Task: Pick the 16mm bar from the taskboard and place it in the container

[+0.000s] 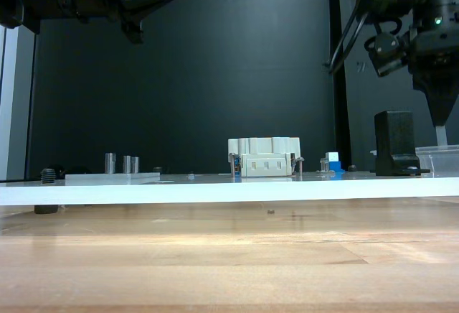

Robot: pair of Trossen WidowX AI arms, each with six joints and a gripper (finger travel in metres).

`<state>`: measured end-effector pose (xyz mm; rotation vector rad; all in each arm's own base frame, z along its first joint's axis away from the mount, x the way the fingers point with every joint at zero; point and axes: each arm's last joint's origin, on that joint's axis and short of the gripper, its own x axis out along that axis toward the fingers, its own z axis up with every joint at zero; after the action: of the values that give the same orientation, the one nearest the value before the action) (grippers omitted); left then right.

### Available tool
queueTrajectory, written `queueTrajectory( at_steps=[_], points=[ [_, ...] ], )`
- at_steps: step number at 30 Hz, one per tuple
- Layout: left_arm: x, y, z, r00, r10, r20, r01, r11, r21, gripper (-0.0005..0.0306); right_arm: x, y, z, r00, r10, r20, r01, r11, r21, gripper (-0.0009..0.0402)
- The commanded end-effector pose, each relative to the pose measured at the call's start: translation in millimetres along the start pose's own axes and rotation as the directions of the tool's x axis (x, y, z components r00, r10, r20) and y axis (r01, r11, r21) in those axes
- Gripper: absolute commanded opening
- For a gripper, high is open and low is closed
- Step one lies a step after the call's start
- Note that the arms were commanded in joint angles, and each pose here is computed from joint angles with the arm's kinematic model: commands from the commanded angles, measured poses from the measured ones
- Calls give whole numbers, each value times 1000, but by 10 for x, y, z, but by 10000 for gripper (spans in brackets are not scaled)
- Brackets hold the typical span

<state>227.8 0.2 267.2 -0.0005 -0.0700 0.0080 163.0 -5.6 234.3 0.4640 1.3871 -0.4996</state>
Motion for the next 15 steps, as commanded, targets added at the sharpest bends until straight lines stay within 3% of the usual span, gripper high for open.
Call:
queueTrajectory(
  at_steps=[1, 15],
  points=[
    [0, 0, 1, 1000, 0, 0, 0, 1000, 0, 0, 44, -62, 14, 1000, -13, -15, 14, 999, 36, 29],
    [1, 0, 0, 1000, 0, 0, 0, 1000, 0, 0, 72, -96, 21, 999, -24, -23, 26, 998, 56, 30]
  ],
)
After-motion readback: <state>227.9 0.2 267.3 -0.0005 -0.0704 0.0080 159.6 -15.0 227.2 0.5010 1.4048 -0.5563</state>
